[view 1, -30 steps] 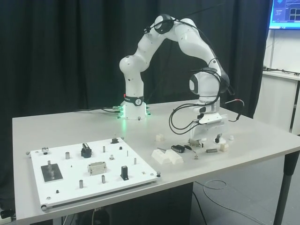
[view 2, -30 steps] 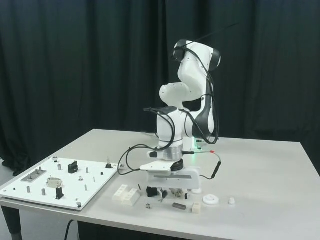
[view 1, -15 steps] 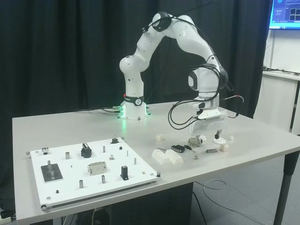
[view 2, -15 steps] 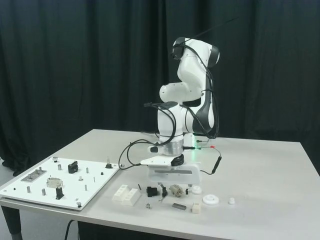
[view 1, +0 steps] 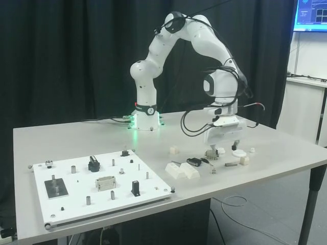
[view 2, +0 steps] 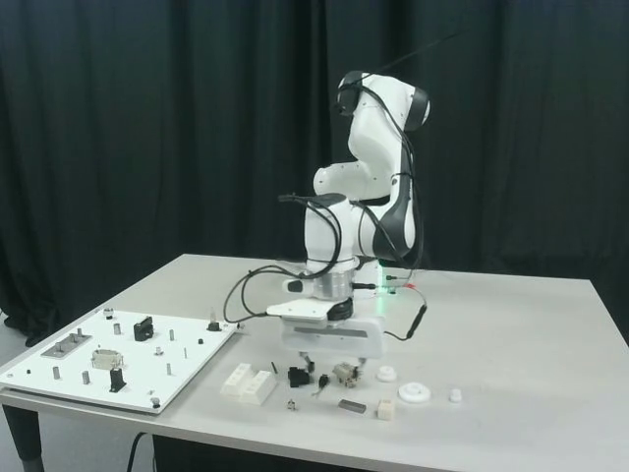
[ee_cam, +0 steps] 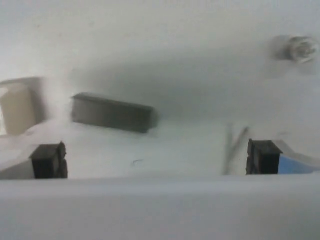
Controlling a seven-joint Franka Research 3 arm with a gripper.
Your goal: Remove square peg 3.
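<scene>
my hand (ee_cam: pixel 155 159) hangs just above the grey surface (view 1: pixel 286 148), its two black fingertips (ee_cam: pixel 48 161) spread wide with nothing between them. the square peg (ee_cam: pixel 111 112) lies flat on the surface below me, a dark bar resting on its long side, a little ahead of the gap between my fingertips and nearer to one of them, not touching either. in the second room view the peg (view 2: pixel 351 405) sits near the front edge of the surface, just in front of my hand (view 2: pixel 329 356) and beside a small pale block (view 2: pixel 386 410). the white board (view 1: pixel 97 186) with its fixtures lies well apart, far to the left in that view.
</scene>
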